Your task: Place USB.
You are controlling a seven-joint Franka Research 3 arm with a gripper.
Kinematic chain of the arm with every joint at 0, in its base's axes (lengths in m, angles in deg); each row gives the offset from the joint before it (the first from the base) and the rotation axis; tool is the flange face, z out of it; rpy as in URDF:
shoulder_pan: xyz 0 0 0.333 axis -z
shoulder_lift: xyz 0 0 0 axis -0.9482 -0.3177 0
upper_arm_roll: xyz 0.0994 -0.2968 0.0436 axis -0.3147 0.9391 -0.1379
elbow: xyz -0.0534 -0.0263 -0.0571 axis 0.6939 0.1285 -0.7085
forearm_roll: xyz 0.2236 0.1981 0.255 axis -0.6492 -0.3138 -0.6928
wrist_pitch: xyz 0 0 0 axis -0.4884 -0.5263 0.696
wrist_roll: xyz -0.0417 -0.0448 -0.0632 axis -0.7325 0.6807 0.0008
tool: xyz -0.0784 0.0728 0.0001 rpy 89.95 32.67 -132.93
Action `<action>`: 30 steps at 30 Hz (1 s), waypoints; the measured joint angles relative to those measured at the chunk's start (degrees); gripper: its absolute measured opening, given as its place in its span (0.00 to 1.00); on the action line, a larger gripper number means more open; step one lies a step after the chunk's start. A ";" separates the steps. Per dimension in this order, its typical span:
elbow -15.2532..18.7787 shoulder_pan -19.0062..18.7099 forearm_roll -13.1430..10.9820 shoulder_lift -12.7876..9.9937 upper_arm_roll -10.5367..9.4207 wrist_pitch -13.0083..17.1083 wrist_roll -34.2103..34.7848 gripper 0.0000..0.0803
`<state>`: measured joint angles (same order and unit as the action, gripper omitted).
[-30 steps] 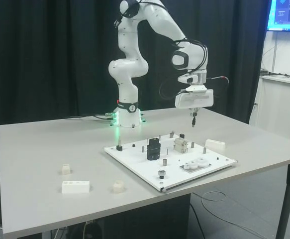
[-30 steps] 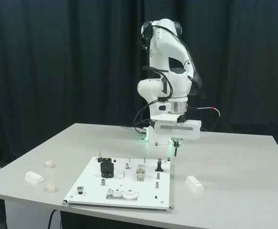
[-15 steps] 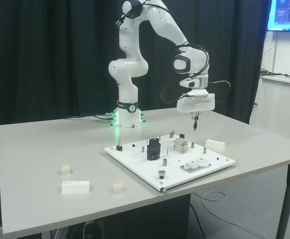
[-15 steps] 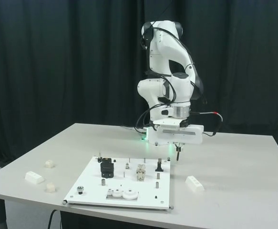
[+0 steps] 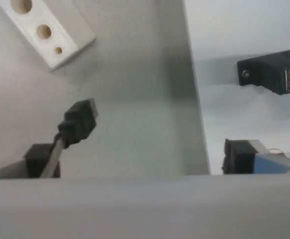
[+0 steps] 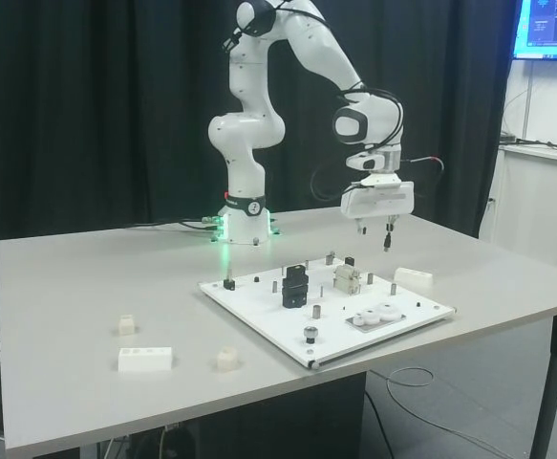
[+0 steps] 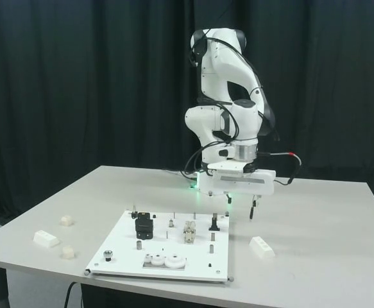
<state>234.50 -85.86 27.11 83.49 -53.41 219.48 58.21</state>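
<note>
A black USB plug [image 5: 80, 122] on a short grey cable hangs under my gripper [image 6: 385, 229], which is shut on it. The plug [image 6: 386, 241] [image 7: 253, 212] is held in the air above the grey table, just off the edge of the white board [image 6: 259, 292] [image 5: 244, 114]. A black USB socket [image 5: 266, 74] [image 7: 214, 222] stands upright on the board near that edge, apart from the plug. On the table on the plug's other side lies a white block with holes [image 5: 45, 30] [image 7: 262, 247].
The board carries a black part [image 6: 295, 285], white gears [image 6: 375, 316] and several short pegs. Three small white pieces lie on the table on the far side of the board from the gripper, one of them a block [image 6: 144, 359]. The arm's base [image 6: 243, 225] glows green behind the board.
The arm has swung sideways from over the board's edge toward the white block and sunk slightly, with the USB plug still hanging under the gripper. Nothing on the table moved.
</note>
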 joint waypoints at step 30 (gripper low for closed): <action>-0.27 0.00 0.00 -0.96 -0.11 0.71 1.09 1.00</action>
<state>234.23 -85.86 27.11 82.54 -53.52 220.19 59.29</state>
